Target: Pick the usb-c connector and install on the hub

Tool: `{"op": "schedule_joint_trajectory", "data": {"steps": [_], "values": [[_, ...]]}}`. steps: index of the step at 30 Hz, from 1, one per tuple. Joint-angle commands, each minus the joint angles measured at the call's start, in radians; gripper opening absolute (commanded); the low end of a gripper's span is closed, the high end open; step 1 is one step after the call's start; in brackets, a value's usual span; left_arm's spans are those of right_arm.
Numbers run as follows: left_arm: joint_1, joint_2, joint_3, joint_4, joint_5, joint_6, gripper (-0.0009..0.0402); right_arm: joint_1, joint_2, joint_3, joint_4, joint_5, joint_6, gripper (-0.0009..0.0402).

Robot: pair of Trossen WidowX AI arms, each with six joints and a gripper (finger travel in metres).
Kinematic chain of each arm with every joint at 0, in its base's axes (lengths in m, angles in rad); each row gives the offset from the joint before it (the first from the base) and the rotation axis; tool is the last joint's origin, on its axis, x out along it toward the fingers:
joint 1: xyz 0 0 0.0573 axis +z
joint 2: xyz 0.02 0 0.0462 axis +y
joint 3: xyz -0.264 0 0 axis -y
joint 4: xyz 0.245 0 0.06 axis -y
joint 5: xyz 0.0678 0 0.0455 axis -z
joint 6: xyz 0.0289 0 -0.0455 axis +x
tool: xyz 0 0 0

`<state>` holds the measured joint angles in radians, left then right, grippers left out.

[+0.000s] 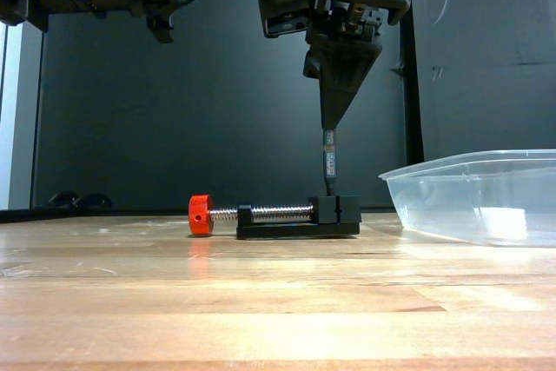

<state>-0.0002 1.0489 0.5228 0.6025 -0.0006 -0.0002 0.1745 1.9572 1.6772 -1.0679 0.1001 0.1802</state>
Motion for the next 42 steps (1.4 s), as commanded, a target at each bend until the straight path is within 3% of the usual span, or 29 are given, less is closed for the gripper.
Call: {"op": "schedule_joint_trajectory", "data": {"steps": [1, 42], "values": [[0.0, 0.0, 0.0, 0.0, 0.0, 0.0, 0.0, 0.0, 0.002, 0.0, 0.002, 0.0, -0.004, 0.0], [0.0, 0.0, 0.0, 0.0, 0.0, 0.0, 0.0, -0.011, -0.006, -0.068, 0.066, -0.006, -0.006, 0.0003]]}}
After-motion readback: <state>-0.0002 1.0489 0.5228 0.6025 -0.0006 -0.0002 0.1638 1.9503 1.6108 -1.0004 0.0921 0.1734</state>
